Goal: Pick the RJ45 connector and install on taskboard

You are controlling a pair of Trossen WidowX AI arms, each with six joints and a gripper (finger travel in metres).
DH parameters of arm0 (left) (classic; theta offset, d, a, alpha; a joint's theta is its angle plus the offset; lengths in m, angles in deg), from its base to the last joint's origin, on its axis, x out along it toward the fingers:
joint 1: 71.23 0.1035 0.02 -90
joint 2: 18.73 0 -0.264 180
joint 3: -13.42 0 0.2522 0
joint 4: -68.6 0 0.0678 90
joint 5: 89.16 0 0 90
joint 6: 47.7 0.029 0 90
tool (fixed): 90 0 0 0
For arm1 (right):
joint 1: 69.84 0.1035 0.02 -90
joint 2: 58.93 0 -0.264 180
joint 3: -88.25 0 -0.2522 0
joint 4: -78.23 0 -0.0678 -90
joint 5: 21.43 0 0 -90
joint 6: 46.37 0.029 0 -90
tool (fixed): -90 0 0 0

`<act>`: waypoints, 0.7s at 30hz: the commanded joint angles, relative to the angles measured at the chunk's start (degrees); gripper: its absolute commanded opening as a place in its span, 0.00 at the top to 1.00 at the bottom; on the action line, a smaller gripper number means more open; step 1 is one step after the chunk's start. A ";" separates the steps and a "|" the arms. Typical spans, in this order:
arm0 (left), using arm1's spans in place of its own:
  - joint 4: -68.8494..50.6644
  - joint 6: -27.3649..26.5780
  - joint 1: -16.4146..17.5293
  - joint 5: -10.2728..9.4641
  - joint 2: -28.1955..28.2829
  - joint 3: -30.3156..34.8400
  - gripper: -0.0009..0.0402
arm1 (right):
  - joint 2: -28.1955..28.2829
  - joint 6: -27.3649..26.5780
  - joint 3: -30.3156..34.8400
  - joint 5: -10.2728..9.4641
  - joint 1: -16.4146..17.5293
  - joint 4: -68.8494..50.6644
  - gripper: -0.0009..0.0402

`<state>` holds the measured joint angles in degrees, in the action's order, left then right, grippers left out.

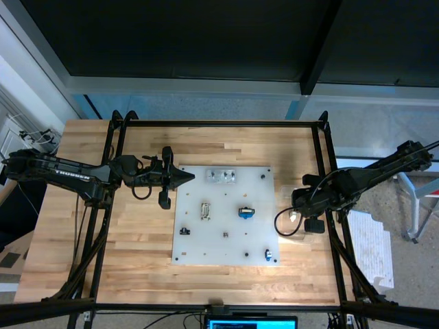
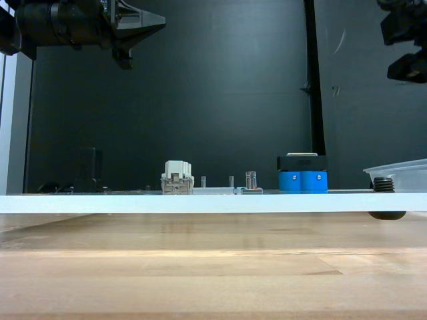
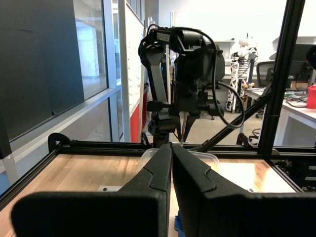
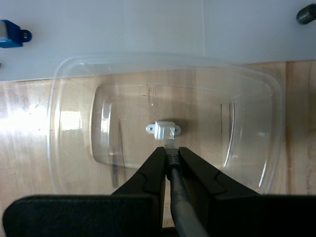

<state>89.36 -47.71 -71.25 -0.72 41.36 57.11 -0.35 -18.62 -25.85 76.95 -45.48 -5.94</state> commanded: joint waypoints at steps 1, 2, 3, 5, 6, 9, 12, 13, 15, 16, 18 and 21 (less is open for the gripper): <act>0.00 0.00 0.00 0.02 0.00 0.02 0.98 | 0.00 0.02 0.94 0.02 0.07 -0.52 0.97; 0.00 0.02 0.00 0.02 0.02 0.02 0.98 | 0.00 0.04 1.07 0.00 0.07 -0.52 0.97; 0.00 0.02 0.02 0.02 0.02 0.02 0.98 | 0.00 0.04 1.16 0.00 0.07 -0.50 0.97; 0.00 0.02 0.00 0.02 0.00 0.02 0.98 | 0.04 0.26 1.27 -0.02 0.35 -0.46 0.97; 0.00 0.00 0.02 0.02 0.00 0.02 0.98 | 0.07 0.42 1.38 -0.02 0.72 -0.37 0.97; 0.00 0.00 0.02 0.02 0.02 0.02 0.98 | 1.22 1.53 1.92 0.02 2.56 0.24 0.97; 0.00 0.02 0.00 0.02 0.02 0.02 0.98 | 3.41 3.17 2.78 0.04 4.46 1.44 0.97; 0.00 0.00 0.02 0.02 0.00 0.02 0.98 | 4.28 3.41 3.15 0.02 5.09 1.92 0.97; 0.00 0.00 0.00 0.02 0.02 0.02 0.98 | 6.27 3.85 4.04 0.04 6.32 2.95 0.97; 0.00 0.02 0.02 0.02 0.02 0.02 0.98 | 7.28 4.20 4.52 0.13 6.84 3.50 0.97; 0.00 0.02 0.00 0.02 0.00 0.02 0.98 | 9.11 5.11 5.55 0.17 7.65 4.46 0.97; 0.00 0.00 0.00 0.02 0.02 0.02 0.98 | 11.85 5.95 7.15 0.17 8.96 5.66 0.97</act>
<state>89.34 -47.71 -71.25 -0.72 41.36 57.11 10.38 -13.07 -19.36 77.04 -37.06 -0.74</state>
